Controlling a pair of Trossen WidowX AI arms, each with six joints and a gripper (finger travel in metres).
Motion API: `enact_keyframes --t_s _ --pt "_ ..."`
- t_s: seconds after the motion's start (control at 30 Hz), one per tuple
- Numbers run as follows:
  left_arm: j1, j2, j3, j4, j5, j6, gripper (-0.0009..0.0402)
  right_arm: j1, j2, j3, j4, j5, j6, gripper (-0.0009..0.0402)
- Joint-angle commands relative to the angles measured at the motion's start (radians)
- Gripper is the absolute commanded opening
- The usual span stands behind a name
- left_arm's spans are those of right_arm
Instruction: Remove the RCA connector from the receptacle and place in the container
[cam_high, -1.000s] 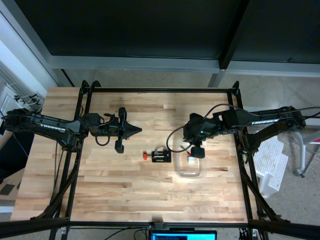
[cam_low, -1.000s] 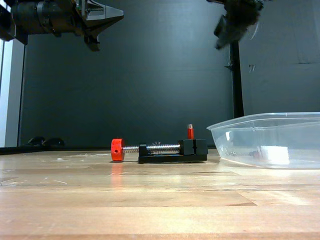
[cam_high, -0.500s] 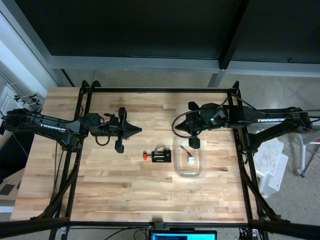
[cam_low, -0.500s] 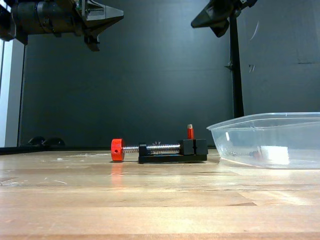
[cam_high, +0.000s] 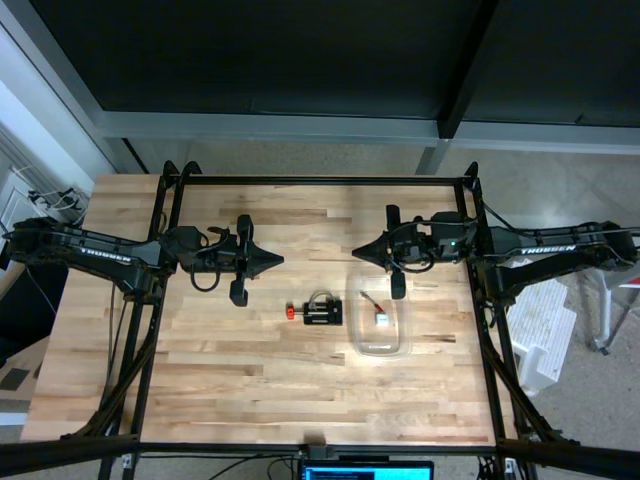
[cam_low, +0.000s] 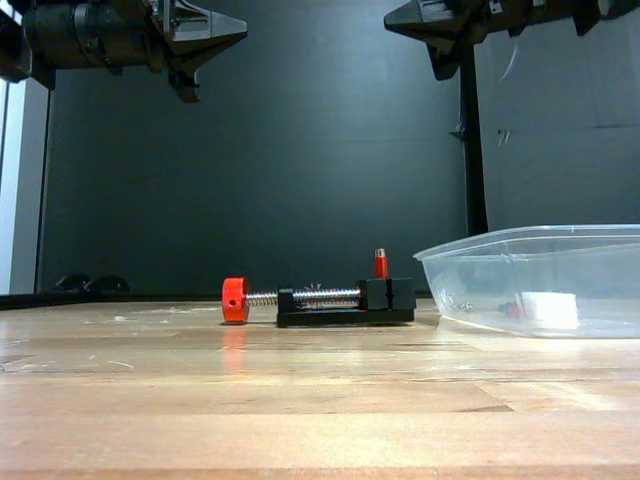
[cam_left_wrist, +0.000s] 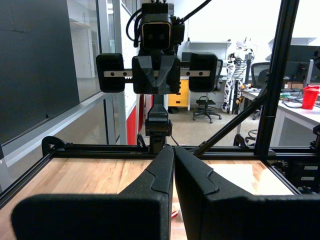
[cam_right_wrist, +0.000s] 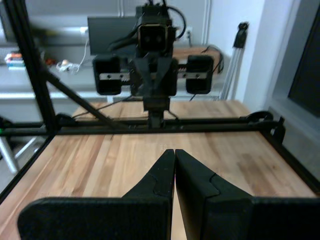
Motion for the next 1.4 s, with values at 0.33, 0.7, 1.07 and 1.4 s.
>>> enact_keyframes --t_s 0.33,0.7,1.07,1.4 --pt "0.0 0.0 0.0 0.0 0.0 0.0 0.0 0.001 0.003 -0.103 0.206 0.018 -0.001 0.0" --pt "0.0 0.0 0.0 0.0 0.0 0.0 0.0 0.001 -0.008 -0.144 0.258 -0.012 0.017 0.0" --pt "0.0 0.0 0.0 0.0 0.0 0.0 0.0 0.003 -0.011 -0.148 0.257 -0.034 0.019 0.0" --pt "0.0 0.0 0.0 0.0 0.0 0.0 0.0 0.003 -0.011 -0.149 0.259 -0.031 0.019 0.0"
